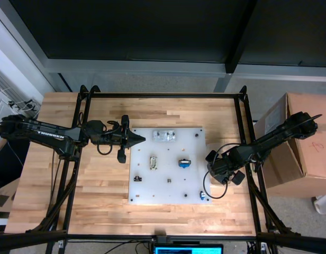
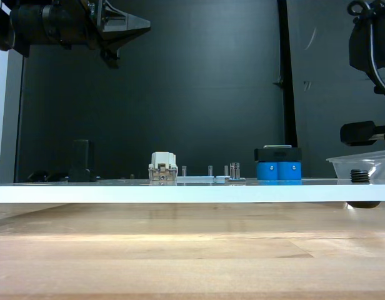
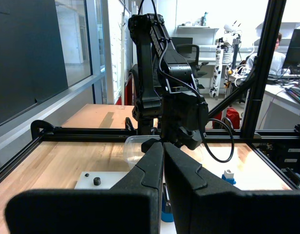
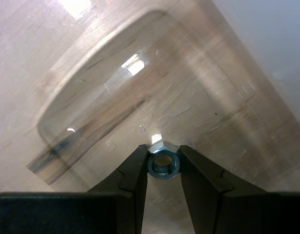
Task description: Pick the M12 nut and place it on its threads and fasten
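The small silver hexagonal nut (image 4: 163, 165) is sitting squarely between the two black fingers of the right gripper (image 4: 163, 151). The jaws are pressing against its opposite sides near the tips, closed down narrow on it. The nut is lying flat, with its hole facing the wrist camera. It is showing against the floor of the clear plastic tray (image 4: 91, 97); whether it is touching that floor or is just raised off it cannot be told. In the high view the right gripper is pointing down just beside the right edge of the white board (image 1: 163, 177), which is lying on the wooden table (image 1: 99, 201).

The short black ribbed stud (image 2: 361, 177) is standing bare at the board's near right edge, its ribs showing in the low view in front of the tray's wall. The nut is therefore off its stud.

The left gripper (image 1: 139, 139) is hanging well above the table at the board's far left edge, pointing inward toward the right arm. Its jaws are pressed together to a point, gripping nothing.
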